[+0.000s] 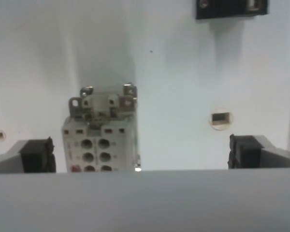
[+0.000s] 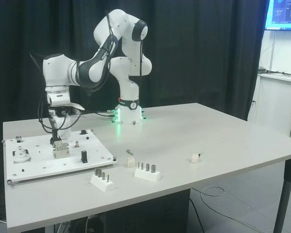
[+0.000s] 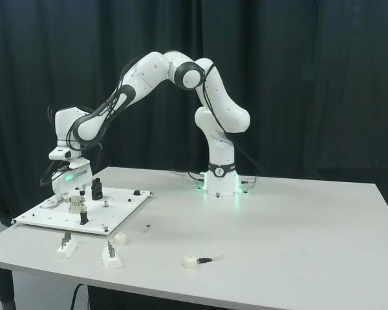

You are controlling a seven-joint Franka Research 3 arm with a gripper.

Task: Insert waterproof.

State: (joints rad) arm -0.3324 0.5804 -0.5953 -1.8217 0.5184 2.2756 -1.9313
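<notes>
1. The white arm [image 3: 149, 77] is seen bolted at its base [image 3: 221, 183] toward the far side of the grey bench [image 3: 291, 226], with a green glow at the foot of the base.
2. From the base the arm is raised to a high elbow and is then stretched outward and downward, so that the wrist is carried over the white board [image 2: 43, 158] lying on the bench.
3. In the first room view the board is found at about 9 o'clock from the base; the wrist is turned straight down above it.
4. The gripper [image 2: 58, 137] is held just above the waterproof connector [image 1: 100, 133], which stands upright on the board, near its middle.
5. In the wrist view the gripper's black fingertips [image 1: 37, 155] are seen spread well apart, released and grasping nothing; the connector is placed nearer one fingertip than the other and is touched by neither.
6. A metal latch is seen at one end of the connector, and rows of round sockets are shown on its grey face.
7. A black upright part [image 2: 83, 156] is seen on the board just beside the connector.
8. Two white blocks with pegs [image 2: 147, 172] and a small white piece [image 2: 195, 157] are seen on the bench, off the board.
</notes>
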